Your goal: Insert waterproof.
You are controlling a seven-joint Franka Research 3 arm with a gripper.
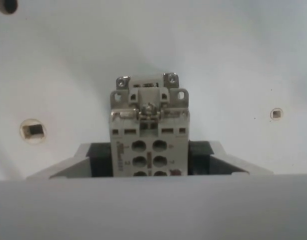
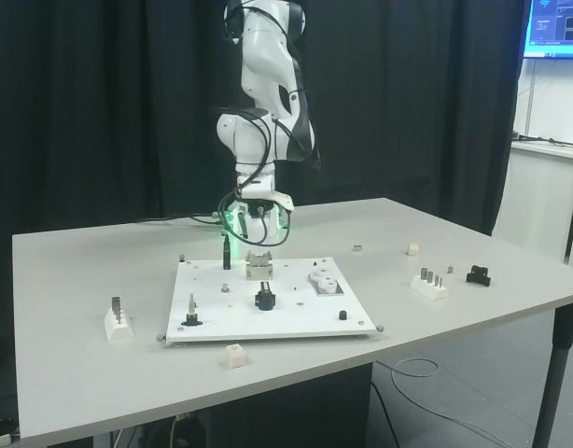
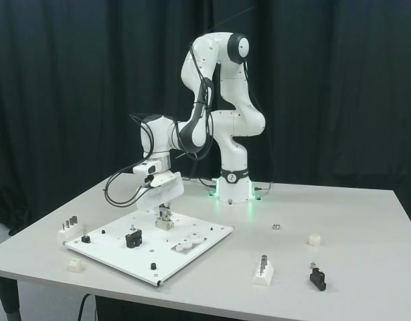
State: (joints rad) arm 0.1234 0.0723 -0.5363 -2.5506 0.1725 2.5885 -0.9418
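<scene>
Connector [image 1: 149, 131] base behind tool [image 1: 149, 167]

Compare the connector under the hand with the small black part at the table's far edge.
The connector is grey and stands upright on the white board, right under the hand; the black part lies on the bare table, far from the hand. The connector looks taller, the black part lower and squatter. Both are small pieces.

White arm [image 3: 219, 120], black joint bands, black cables, green-lit base [image 3: 233, 194].
</scene>
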